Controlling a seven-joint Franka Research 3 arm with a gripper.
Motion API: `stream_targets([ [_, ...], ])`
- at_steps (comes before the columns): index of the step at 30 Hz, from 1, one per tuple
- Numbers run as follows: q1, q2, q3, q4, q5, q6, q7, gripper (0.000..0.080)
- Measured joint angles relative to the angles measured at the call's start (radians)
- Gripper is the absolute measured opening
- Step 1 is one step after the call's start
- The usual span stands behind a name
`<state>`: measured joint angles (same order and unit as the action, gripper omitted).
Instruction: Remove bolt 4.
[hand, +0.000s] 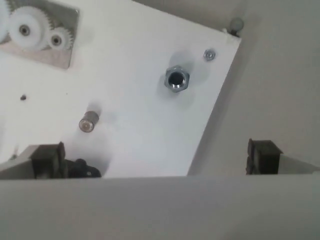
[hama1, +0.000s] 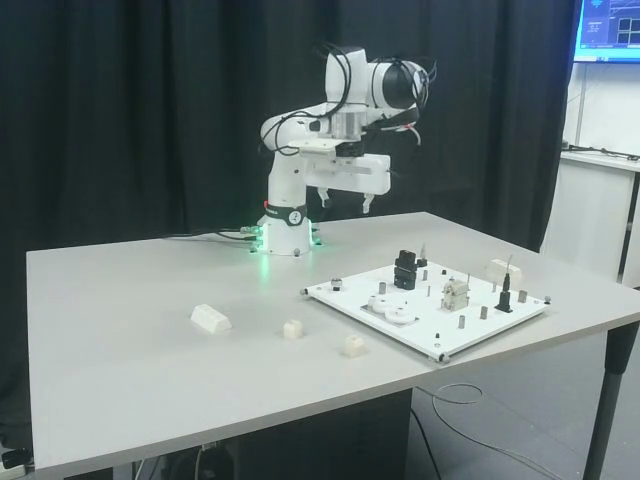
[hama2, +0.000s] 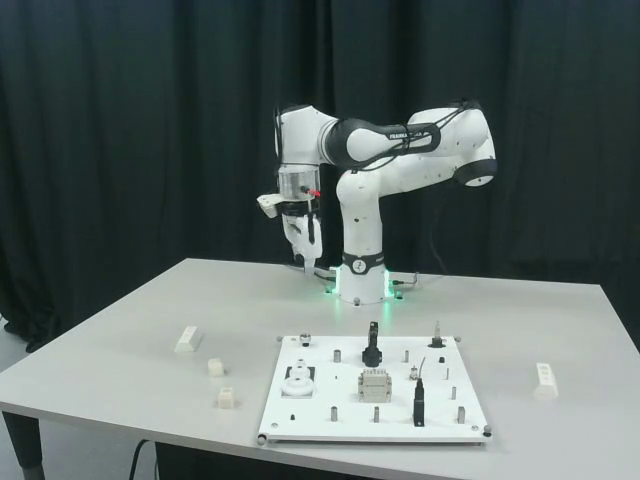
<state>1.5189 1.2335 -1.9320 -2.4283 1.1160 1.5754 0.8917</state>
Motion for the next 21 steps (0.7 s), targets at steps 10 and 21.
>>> stream_targets([
  [10,0.007,0.000,0.068,-0.005,0.040,0.044,0.137,0.0800],
  [21,0.000,0.000,0.144,-0.007,0.048,0.112,0.219,0.0800],
])
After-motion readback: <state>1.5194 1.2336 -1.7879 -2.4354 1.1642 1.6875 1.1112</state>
